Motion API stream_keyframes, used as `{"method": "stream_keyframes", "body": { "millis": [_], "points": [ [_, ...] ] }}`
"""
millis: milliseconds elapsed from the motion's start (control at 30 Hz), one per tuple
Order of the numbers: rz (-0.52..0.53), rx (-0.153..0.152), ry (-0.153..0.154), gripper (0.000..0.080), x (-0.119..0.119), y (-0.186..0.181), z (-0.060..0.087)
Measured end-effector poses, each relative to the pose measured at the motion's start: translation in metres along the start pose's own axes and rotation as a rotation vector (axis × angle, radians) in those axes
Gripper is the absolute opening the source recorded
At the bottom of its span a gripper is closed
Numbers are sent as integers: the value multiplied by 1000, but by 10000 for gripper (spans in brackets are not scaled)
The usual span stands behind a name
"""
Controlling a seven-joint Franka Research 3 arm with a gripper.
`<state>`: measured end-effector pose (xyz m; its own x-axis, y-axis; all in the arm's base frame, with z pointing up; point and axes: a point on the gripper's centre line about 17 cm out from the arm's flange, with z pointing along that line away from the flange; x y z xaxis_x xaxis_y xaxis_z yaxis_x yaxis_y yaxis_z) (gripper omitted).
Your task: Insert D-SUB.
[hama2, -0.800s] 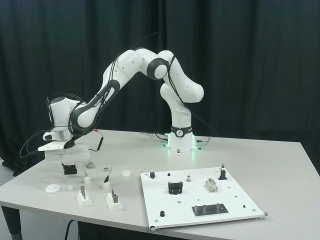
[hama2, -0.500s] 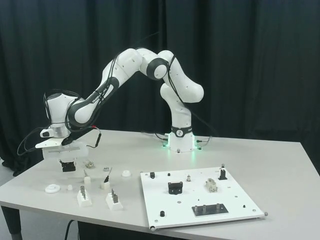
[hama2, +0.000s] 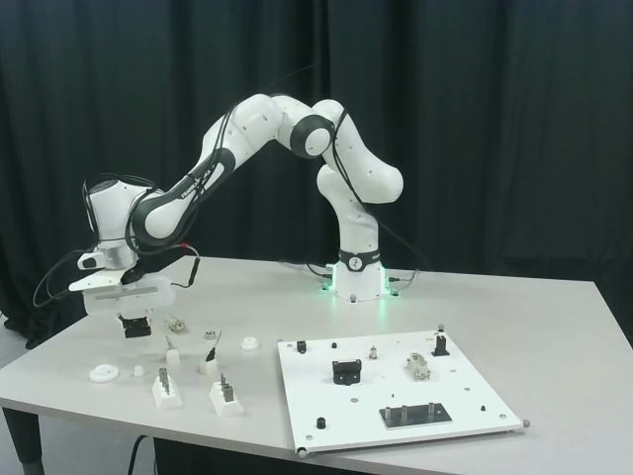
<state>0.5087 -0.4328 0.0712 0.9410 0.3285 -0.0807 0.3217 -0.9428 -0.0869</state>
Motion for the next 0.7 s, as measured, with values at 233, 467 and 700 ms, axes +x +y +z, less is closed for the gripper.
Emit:
{"method": "stream_keyframes", "body": {
  "millis": [233, 467, 700],
  "points": [
    [-5, 59, 23, 384, 19, -24, -7],
    [-3, 123, 33, 384, 39, -57, -19],
    [-2, 184, 21, 384, 60, -96, -29]
  ]
}}
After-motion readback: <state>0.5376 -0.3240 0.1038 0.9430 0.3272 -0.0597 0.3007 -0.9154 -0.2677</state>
